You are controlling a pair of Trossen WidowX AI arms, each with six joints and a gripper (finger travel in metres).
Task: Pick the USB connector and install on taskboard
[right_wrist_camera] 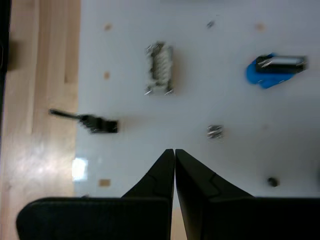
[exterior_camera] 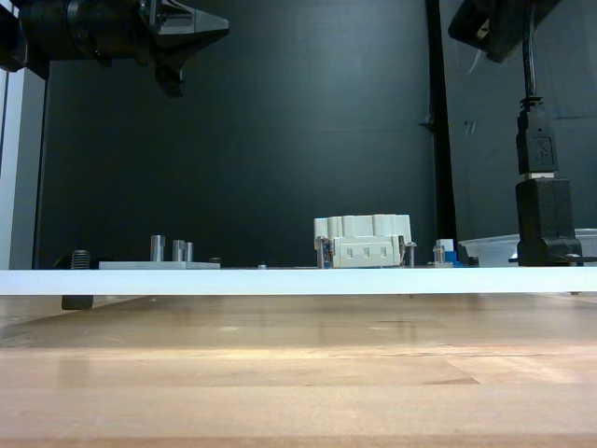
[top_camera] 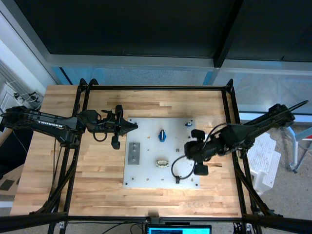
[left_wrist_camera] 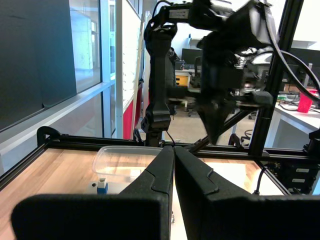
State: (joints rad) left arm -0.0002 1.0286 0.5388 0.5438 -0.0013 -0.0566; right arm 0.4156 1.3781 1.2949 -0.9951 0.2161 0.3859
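Note:
The white taskboard lies in the middle of the wooden table. The black USB connector stands upright in a black fitting near the board's front right, and its cable rises from it. From above, the USB connector shows with its cable curling up to the left; it appears again beside the shut fingers. My right gripper hovers over the board, shut on nothing, apart from the connector. My left gripper hangs shut above the board's left edge.
On the board are a grey metal block, a blue part and a beige multi-pin socket. A clear plastic tray lies off the table's right side. A black frame rings the table.

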